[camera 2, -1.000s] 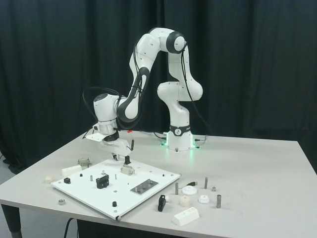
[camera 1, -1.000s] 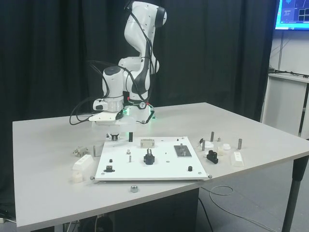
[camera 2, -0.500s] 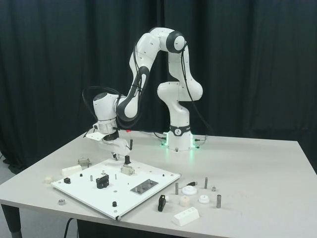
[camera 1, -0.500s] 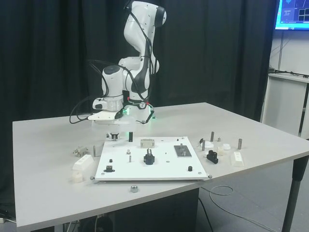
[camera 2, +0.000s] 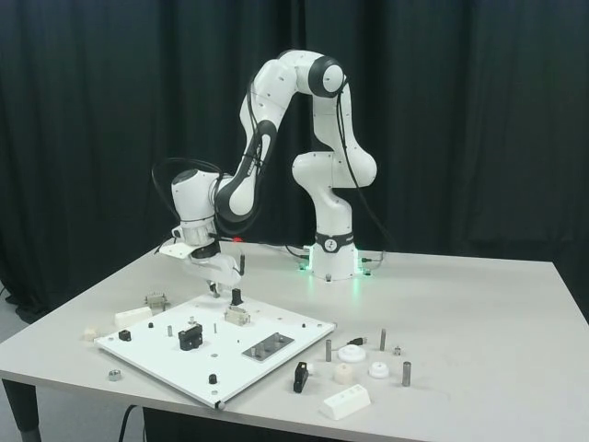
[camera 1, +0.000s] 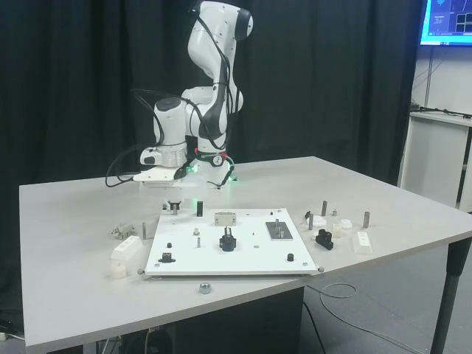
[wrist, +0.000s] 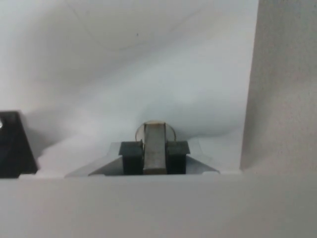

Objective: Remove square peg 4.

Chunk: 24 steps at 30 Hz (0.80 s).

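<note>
In the wrist view a grey square peg [wrist: 155, 147] stands upright between my two black fingertip pads [wrist: 130, 156], and my gripper [wrist: 154, 157] is shut on it. Under it lies the white board [wrist: 148, 74], with a round hole just behind the peg. The room views show my gripper [camera 1: 173, 206] [camera 2: 213, 288] hanging just over the far left corner of the white board [camera 1: 243, 254] [camera 2: 276, 322]. The peg itself is too small to make out in those views.
A black upright peg [camera 1: 199, 208] [camera 2: 236, 296] stands on the board close to my gripper. On the board are a black holder [camera 1: 227, 241] and a grey plate [camera 1: 278, 229]. White blocks [camera 1: 125, 252] lie left of the board, loose pegs and gears [camera 1: 328, 221] to its right.
The wrist and gripper have risen a little and drifted slightly away from the board's corner, with the fingers still closed on the peg.
</note>
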{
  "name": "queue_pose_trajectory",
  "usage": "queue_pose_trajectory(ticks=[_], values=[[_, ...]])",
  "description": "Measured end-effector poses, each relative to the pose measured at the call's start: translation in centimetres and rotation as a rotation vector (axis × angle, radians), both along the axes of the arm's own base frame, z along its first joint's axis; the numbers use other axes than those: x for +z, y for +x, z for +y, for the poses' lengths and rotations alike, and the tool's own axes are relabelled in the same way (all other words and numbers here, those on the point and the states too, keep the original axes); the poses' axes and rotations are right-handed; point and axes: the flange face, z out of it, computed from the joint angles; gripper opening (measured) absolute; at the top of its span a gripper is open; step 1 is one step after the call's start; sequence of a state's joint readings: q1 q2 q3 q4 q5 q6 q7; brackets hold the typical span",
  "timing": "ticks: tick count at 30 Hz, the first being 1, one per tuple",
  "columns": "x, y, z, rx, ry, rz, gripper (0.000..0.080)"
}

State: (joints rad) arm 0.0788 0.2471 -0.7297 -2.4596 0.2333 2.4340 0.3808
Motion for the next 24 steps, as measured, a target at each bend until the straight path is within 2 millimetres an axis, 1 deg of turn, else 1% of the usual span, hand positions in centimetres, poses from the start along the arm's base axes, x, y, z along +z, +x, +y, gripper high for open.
queue_pose_trajectory(ticks=[10, 24], values=[[1.0, 0.0, -0.2, 0.012, 0.010, -0.004, 0.0097], [4.2, 0.4, -0.5, 0.021, 0.007, 0.001, 0.0097]])
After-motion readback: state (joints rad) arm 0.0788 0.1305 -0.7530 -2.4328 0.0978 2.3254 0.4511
